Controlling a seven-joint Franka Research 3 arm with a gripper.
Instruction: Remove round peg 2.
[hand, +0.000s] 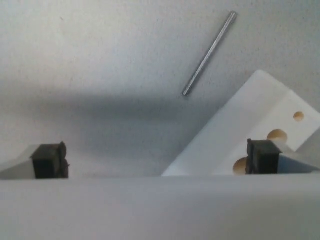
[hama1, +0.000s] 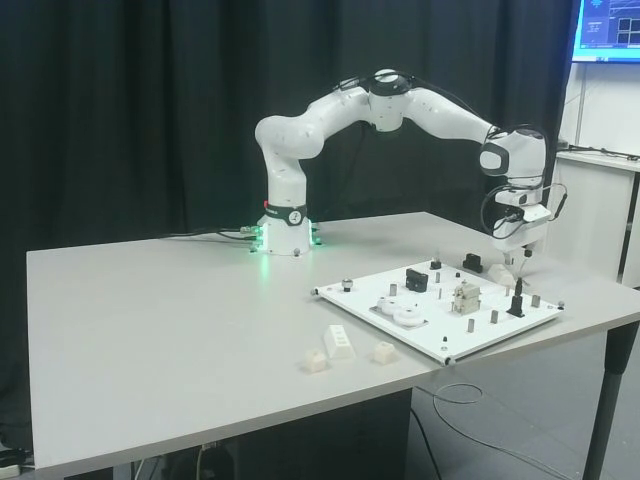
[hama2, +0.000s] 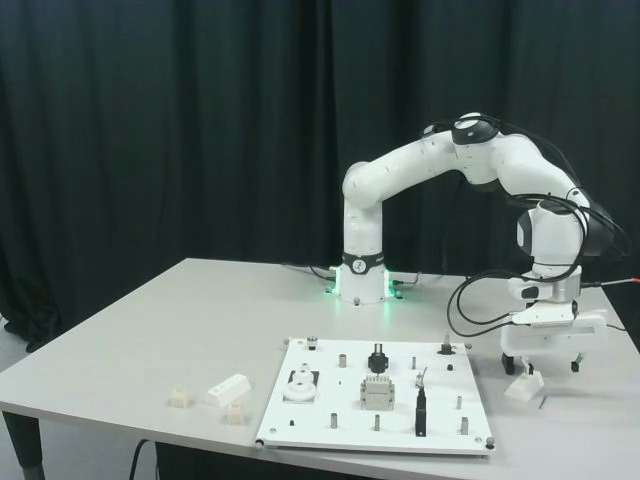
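Gripper (hand: 155, 162) of the white arm is hovering with its black fingertips (hand: 49, 161) spread wide and empty, beside the white assembly board (hama2: 375, 425). A thin grey metal rod, apparently round peg 2 (hand: 209, 53), is lying flat on the grey table (hand: 100, 65), just beside a white block with round holes (hand: 260, 120). Judged from this, the peg is already out; the arm should be rising straight, avoiding the block.
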